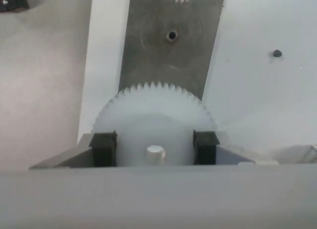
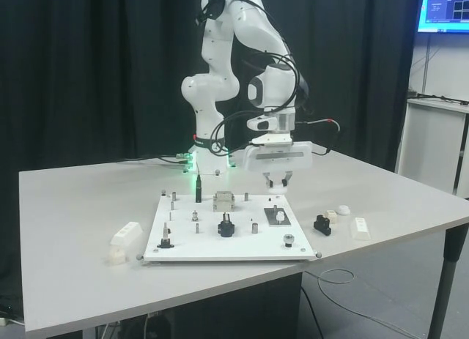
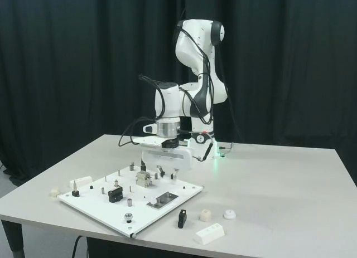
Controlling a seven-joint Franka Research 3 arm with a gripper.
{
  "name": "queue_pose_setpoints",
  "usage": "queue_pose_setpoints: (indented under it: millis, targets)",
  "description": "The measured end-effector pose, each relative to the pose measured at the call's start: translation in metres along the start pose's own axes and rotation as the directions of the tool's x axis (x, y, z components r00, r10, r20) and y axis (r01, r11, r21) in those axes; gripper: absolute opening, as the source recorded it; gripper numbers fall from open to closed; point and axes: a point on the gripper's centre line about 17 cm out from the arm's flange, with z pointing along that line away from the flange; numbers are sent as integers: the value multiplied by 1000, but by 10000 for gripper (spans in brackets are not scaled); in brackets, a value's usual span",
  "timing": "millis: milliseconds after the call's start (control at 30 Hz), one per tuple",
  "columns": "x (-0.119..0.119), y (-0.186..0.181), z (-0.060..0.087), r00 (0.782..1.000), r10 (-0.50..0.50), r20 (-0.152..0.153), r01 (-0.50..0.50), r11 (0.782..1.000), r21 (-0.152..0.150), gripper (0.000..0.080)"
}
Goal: Place large gear.
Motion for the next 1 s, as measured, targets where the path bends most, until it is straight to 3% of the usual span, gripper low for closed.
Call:
queue_pose_setpoints:
  millis: [300,633,1000]
  targets:
    - [-7,-13,5,1000,-26,12,26,1000,0,330]
    - [-27,-51,15,996,-83,33,82,997,10,330]
    - [-45,-100,33,995,-99,15,99,995,18,330]
